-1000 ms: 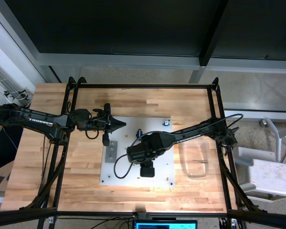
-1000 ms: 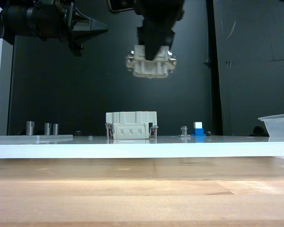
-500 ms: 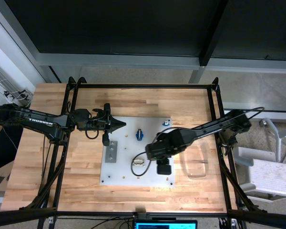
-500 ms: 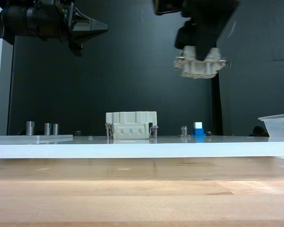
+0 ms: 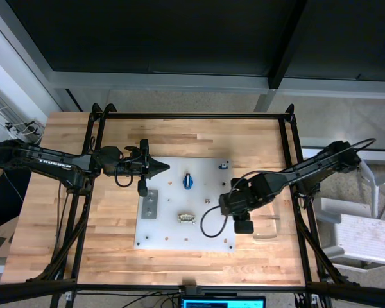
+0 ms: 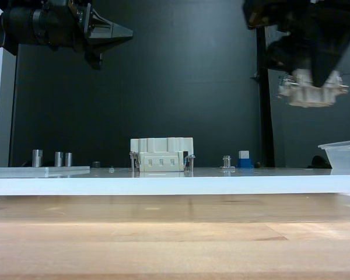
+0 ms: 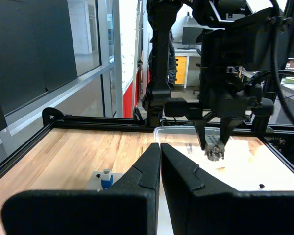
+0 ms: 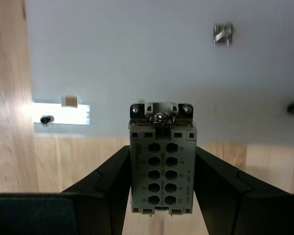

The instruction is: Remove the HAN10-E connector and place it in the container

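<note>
The HAN10-E connector [image 6: 312, 93], a beige-grey block with a numbered pin face [image 8: 161, 156], hangs in the air with my right gripper [image 6: 312, 80] shut on it. In the high view that gripper [image 5: 239, 208] is over the right edge of the white board, just left of the container [image 5: 264, 218], and hides the connector. The clear container [image 6: 341, 153] lies below and slightly right of the connector. The left wrist view shows the held connector [image 7: 214, 151] in front of the container's rim [image 7: 174, 130]. My left gripper [image 5: 163, 167] hovers shut over the board's far left corner, holding nothing.
The white board [image 5: 173, 189] carries a beige socket housing [image 5: 186, 219], which is also in the low view [image 6: 161, 154]. A small blue part [image 5: 187, 181] and a grey bar with pegs [image 5: 151, 205] also sit on it. A black frame [image 5: 289, 128] borders the table.
My right gripper has carried the connector rightward from above the socket housing to the board's right edge, and a little lower. The left arm has not moved.
</note>
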{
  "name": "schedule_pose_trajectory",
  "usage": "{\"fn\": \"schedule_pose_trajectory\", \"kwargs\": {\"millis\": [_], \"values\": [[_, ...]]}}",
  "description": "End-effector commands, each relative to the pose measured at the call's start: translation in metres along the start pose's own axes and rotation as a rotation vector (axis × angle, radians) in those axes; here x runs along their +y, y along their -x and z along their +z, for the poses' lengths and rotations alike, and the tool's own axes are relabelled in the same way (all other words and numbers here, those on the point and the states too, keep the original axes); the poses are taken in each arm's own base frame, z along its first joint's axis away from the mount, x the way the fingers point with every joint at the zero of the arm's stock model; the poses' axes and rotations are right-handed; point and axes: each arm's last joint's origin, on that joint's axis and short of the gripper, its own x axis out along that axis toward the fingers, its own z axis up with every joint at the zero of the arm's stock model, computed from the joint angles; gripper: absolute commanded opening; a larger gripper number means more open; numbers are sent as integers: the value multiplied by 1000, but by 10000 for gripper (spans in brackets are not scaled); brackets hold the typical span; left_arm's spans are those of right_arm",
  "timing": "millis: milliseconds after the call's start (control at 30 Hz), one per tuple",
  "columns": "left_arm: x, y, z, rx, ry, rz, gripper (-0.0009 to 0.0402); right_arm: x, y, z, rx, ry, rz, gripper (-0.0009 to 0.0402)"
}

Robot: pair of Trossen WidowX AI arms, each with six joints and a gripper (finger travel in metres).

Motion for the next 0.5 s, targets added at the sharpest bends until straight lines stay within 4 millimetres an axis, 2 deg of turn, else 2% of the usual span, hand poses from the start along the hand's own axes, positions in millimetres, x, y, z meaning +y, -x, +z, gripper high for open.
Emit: {"fn": "schedule_pose_trajectory", "kwargs": {"millis": [33, 500], "values": [[0, 0, 0, 0, 0, 0, 0, -2, -1, -13, 6, -9, 0, 78], [0, 0, 0, 0, 0, 0, 0, -8, -3, -61, 20, -53, 7, 78]]}}
